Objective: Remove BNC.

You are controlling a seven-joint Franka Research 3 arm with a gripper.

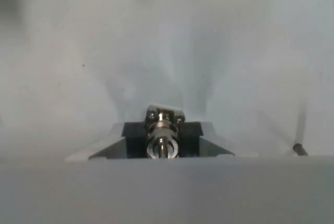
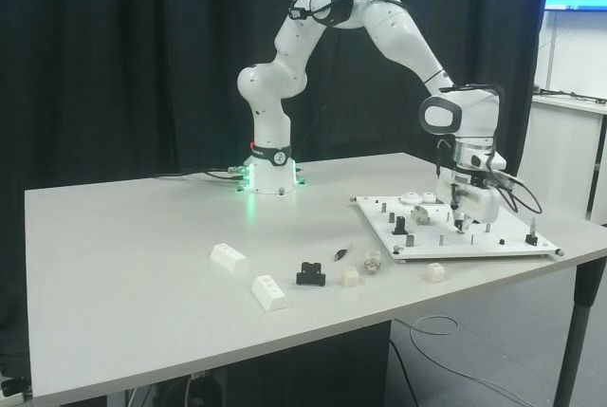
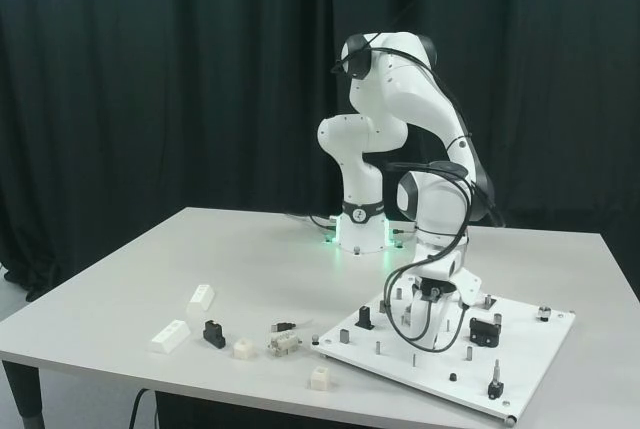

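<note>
BNC (image 1: 164,139): metal barrel plug w/ ribbed collar, lower centre of wrist frame, seated in black mount | gripper (image 2: 462,219): low over white board (image 2: 512,242)

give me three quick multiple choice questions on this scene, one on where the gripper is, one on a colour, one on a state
1. Where is the gripper?
A. over the white board
B. beside the arm's base
C. above the loose parts

2. What colour is the light at the arm's base?
A. white
B. green
C. black

3. How does the metal connector sit?
A. lying loose on the table
B. mounted in its black holder
C. lifted clear

Answers: 1 A, both room views show the gripper low over the white board. 2 B, the glow is green. 3 B, the wrist view shows it seated in the black holder.
</note>
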